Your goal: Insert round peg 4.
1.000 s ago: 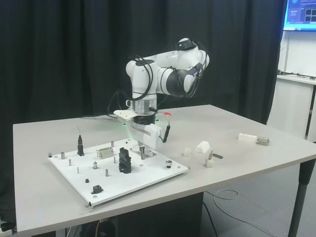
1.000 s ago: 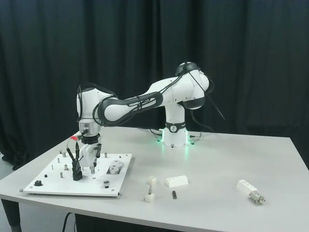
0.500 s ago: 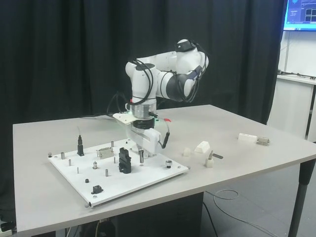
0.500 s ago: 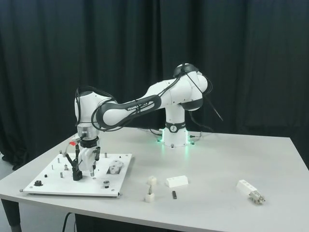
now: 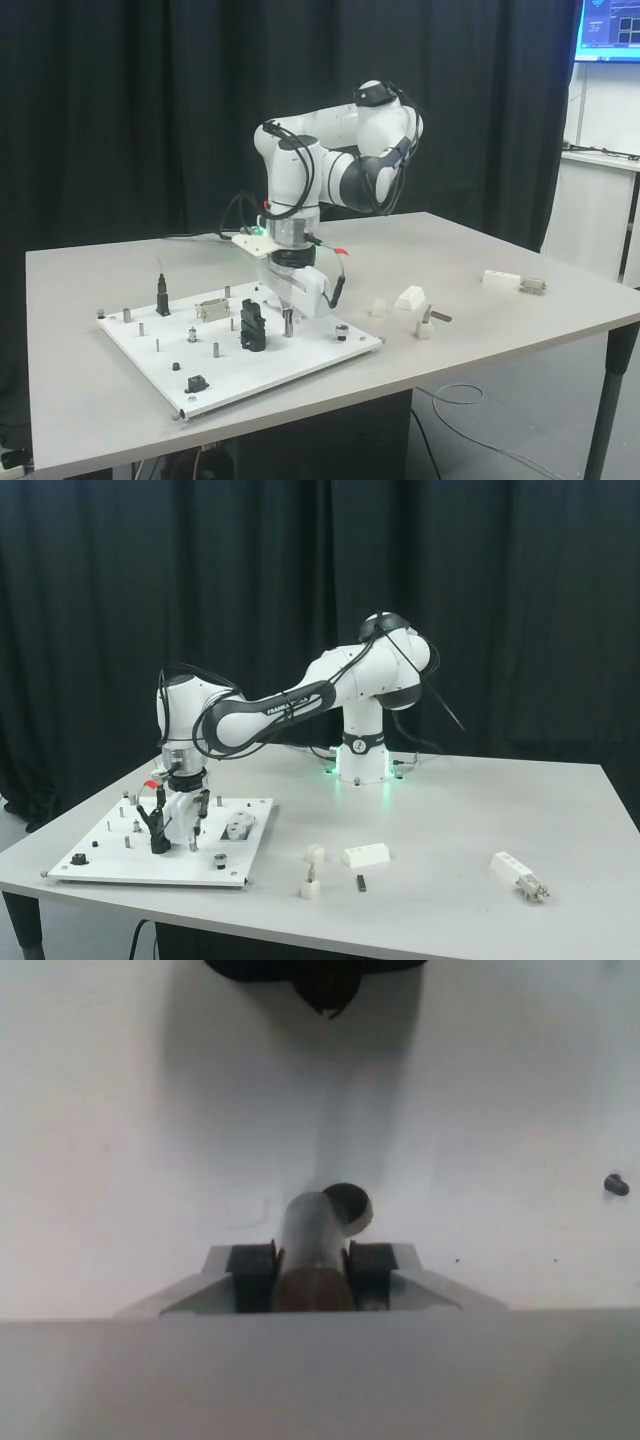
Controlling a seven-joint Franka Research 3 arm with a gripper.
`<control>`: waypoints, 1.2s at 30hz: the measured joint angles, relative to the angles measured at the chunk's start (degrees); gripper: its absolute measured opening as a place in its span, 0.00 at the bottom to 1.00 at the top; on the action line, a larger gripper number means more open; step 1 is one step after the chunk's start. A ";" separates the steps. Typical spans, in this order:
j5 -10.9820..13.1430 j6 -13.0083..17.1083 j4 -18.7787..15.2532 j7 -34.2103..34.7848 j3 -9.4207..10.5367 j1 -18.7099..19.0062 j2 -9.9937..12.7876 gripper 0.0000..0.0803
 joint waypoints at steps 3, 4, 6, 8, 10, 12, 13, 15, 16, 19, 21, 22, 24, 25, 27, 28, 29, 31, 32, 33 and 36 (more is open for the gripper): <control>0.01 0.30 0.00 0.38 0.17 0.02 0.00 0.19; 0.01 0.33 0.00 0.50 0.20 0.02 0.00 0.19; 0.01 0.37 -0.01 0.73 0.21 0.01 0.00 0.19; 0.01 0.39 -0.04 0.83 0.21 0.01 0.00 0.19; 0.01 0.39 -0.11 0.88 0.21 0.01 0.00 0.19; 0.01 0.39 -0.22 0.93 0.21 0.01 0.00 0.19; 0.01 0.39 -0.29 0.94 0.21 0.01 0.00 0.19; 0.01 0.39 -0.44 0.96 0.21 0.02 0.00 0.19; 0.01 0.38 -0.54 0.97 0.22 0.03 0.00 0.19; 0.04 0.37 -0.95 0.97 0.26 0.15 0.00 0.19; 0.13 0.37 -1.21 0.97 0.26 0.27 -0.02 0.19; 0.16 0.37 -1.30 0.97 0.26 0.32 -0.03 0.19; 0.23 0.35 -1.48 0.97 0.29 0.45 -0.05 0.19; 0.25 0.35 -1.57 0.97 0.33 0.52 -0.05 0.19; 0.32 0.35 -1.73 0.97 0.33 0.67 -0.05 0.19; 0.35 0.35 -1.79 0.97 0.33 0.74 -0.05 0.19; 0.40 0.35 -1.83 0.97 0.34 0.80 -0.05 0.19; 0.41 0.35 -1.94 0.97 0.36 0.93 -0.05 0.19; 0.43 0.39 -2.01 0.97 0.37 1.00 -0.05 0.19; 0.46 0.43 -2.09 0.97 0.37 1.08 -0.05 0.19; 0.56 0.80 -2.40 0.97 0.38 1.35 -0.05 0.19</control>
